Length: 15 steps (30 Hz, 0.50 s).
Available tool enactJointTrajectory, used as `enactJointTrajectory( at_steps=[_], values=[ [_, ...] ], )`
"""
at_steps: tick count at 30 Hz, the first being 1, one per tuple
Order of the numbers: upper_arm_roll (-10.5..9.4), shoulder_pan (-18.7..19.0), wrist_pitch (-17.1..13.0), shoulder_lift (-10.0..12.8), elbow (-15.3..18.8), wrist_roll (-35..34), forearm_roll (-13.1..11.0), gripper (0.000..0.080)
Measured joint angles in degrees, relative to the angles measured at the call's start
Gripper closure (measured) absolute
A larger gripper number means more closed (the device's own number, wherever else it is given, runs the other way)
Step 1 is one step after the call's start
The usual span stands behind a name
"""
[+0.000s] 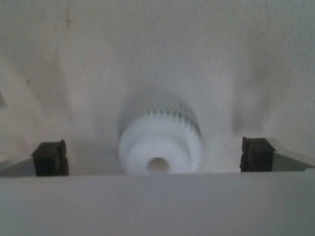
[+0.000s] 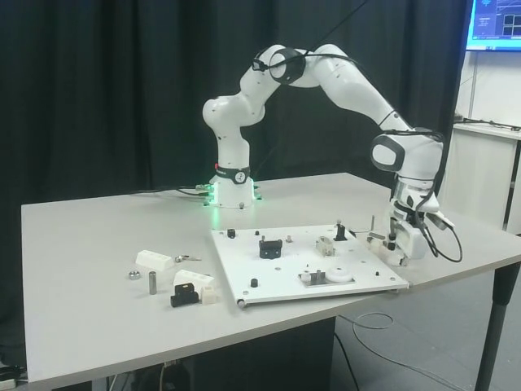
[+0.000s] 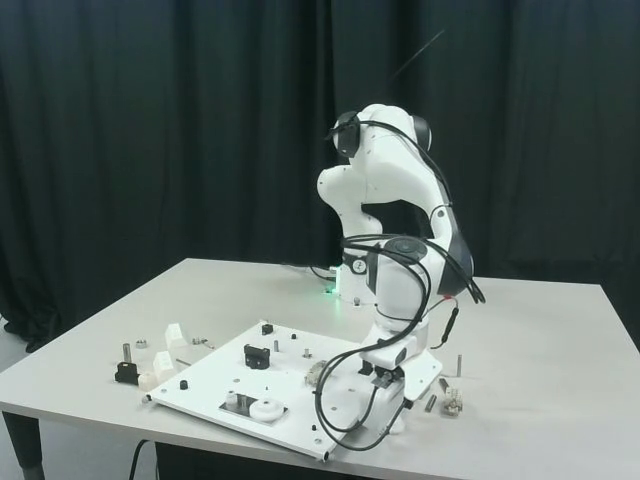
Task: Remove small gear.
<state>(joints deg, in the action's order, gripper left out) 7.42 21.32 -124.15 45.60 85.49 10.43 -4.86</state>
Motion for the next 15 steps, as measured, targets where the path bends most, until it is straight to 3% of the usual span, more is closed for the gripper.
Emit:
enactJointTrajectory(
  at_steps=[15],
  values=[
    [0.05,0.7,1.9,-0.5,-0.8,-2.3,0.6,0.0004]
  ],
)
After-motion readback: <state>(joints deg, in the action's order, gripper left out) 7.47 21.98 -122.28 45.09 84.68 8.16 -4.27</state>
